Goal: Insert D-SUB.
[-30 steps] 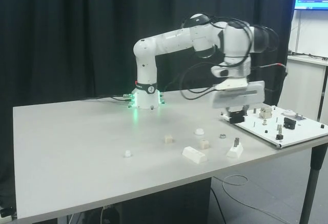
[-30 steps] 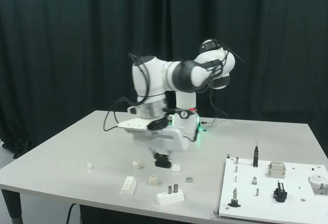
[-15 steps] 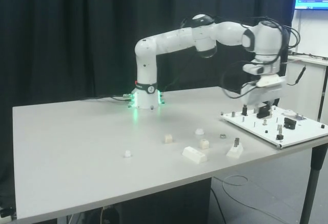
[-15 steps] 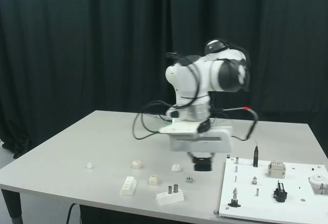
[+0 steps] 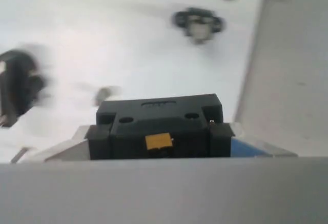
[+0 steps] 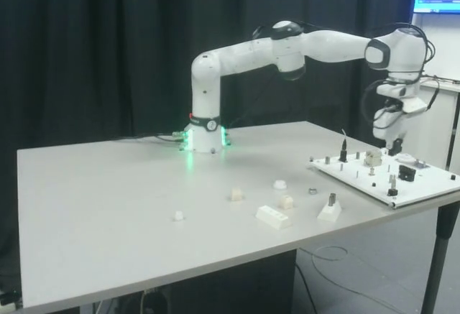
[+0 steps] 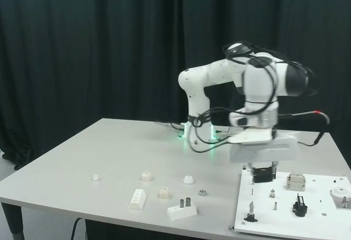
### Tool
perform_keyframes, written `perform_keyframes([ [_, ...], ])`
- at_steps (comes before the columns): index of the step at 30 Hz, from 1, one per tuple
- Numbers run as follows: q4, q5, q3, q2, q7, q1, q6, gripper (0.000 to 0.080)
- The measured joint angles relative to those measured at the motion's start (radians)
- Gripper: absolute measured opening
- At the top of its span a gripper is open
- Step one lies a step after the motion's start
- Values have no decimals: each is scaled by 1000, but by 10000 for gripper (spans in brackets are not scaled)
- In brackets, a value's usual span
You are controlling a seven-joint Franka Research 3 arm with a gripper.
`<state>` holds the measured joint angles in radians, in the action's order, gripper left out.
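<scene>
Black curtains back the grey surface as the hand, clamped on a black D-SUB connector, hovers above the white board, apparently seeking its socket

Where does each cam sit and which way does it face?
Wrist view: on the arm's wrist, looking down past the tool, which holds a black rectangular plastic connector, onto the flat white assembly board.
First room view: off one long table edge, facing the black curtain; shows the whole white arm from its green-lit base.
Second room view: off another side of the table, with the arm reaching toward the camera; tool over the board.
Shared: both room views show the grey table, board and loose small white blocks.
</scene>
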<state>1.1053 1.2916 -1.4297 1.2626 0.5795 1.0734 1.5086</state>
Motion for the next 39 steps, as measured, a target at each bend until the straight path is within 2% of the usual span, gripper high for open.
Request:
perform_keyframes([
  [3,-28,-18,7,0,-53,18,4,386],
  [7,-52,-41,14,0,-58,42,12,386],
  [16,-59,-110,33,0,-53,85,26,386],
  [28,-59,-145,91,1,-151,103,110,386],
  [30,-59,-148,98,0,-196,106,123,386],
  [39,-60,-167,108,0,-535,130,151,386],
])
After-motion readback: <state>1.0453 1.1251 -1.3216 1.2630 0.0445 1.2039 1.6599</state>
